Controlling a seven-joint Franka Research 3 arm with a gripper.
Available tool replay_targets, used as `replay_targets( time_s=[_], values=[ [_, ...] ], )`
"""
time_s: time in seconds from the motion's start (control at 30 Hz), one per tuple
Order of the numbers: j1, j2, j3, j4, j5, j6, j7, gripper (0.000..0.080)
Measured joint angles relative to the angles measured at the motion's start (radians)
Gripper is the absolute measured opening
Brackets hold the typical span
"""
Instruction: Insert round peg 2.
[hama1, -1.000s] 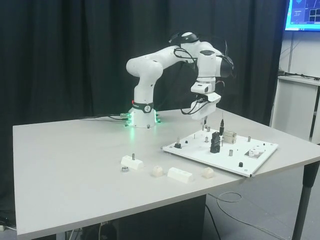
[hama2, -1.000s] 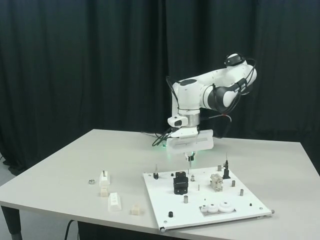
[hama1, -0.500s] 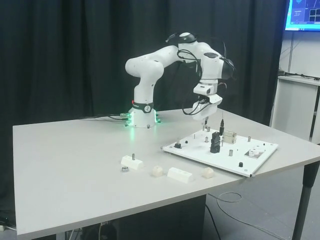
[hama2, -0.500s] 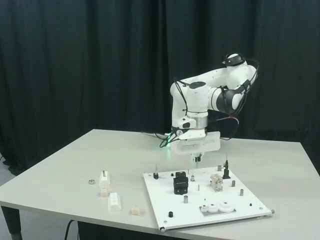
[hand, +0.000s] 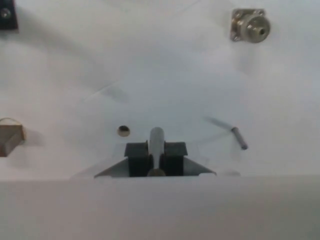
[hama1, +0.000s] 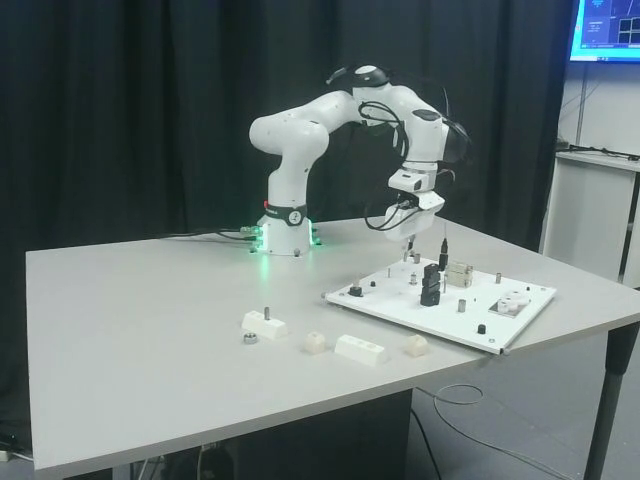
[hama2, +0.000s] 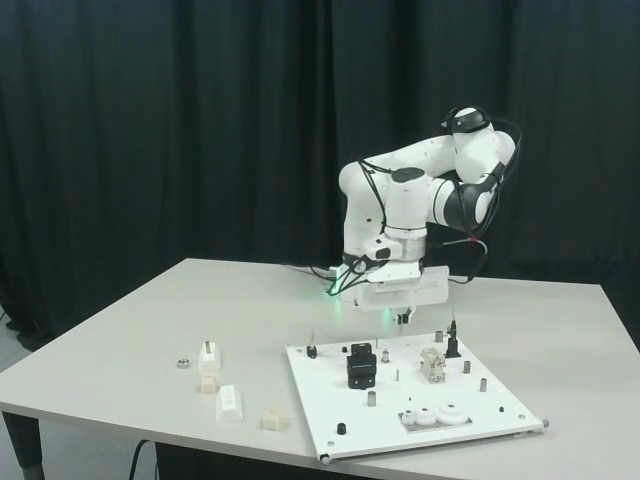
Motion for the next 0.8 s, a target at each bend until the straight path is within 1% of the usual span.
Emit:
replay_targets(
  time_s=[0.43, 0.8],
  values=[
    [0.039, 0.0, 0.022, -0.008, 0.0, 0.002, 0.079, 0.0062],
    [0.048, -0.001, 0.04, -0.009, 0.001, 0.022, 0.114, 0.0062]
  ],
)
